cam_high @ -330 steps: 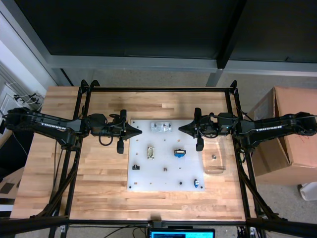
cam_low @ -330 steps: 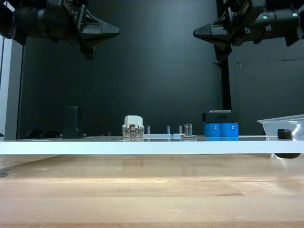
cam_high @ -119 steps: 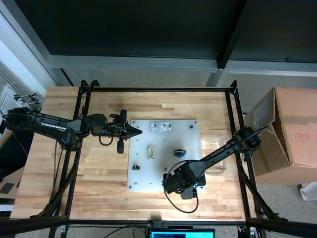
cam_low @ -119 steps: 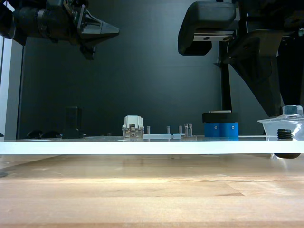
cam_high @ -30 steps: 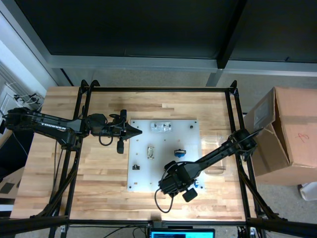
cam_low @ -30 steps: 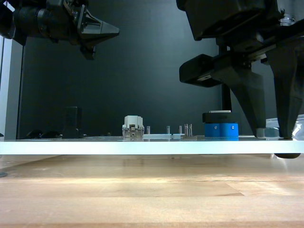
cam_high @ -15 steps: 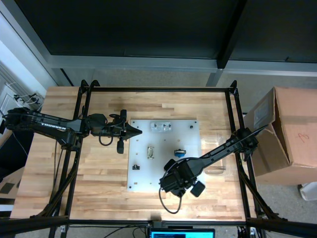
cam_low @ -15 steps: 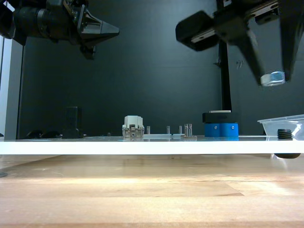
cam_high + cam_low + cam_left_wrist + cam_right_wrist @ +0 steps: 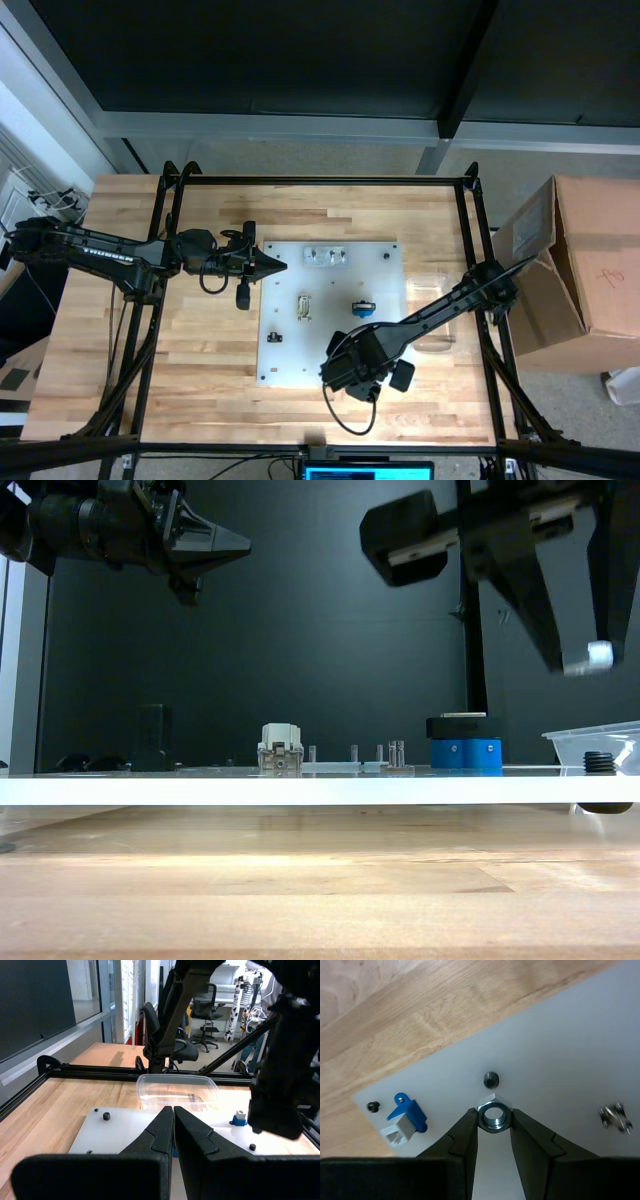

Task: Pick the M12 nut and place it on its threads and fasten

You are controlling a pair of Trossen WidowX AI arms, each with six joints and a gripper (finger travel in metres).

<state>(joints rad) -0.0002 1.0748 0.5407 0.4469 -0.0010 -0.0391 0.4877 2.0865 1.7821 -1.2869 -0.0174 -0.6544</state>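
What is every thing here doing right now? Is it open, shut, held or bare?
M12 nut: held in the air above the white board, clear of its stud.
Stud: bare, ribs showing.
Right end effector: shut on the M12 nut, above the board's near right part.
Left end effector: shut, holding nothing, hovering at the board's left edge.

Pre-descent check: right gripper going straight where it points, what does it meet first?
Likely the black stud on the white board: the right gripper, shut on the nut, points down at it, slightly off; depth unclear. The left gripper, shut, hovers at the board's left edge.
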